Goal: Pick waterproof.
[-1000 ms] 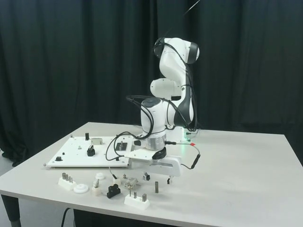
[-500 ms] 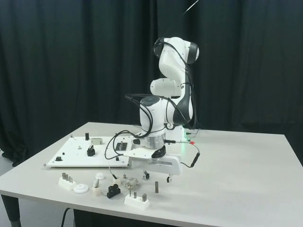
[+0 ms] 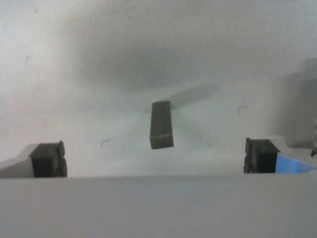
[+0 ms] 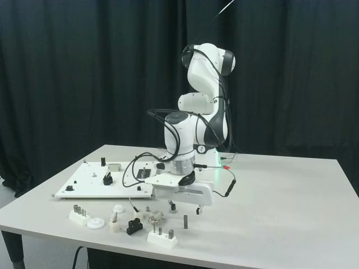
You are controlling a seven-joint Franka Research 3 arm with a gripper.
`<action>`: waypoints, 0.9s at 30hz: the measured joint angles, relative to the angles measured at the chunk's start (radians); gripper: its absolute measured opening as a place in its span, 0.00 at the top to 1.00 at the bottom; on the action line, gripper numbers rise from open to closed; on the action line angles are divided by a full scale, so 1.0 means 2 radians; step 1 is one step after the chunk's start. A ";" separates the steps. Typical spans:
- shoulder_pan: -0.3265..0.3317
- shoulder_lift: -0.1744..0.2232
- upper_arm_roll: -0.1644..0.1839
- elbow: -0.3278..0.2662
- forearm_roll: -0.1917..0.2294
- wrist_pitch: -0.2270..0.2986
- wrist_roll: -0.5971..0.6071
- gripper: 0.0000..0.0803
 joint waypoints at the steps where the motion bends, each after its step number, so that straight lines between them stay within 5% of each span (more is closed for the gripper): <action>1: 0.000 0.000 0.000 0.001 0.000 -0.001 0.000 0.00; 16: -0.002 -0.002 -0.011 0.016 -0.012 -0.018 0.000 0.00; 27: -0.018 -0.009 -0.019 0.037 -0.050 -0.049 -0.004 0.00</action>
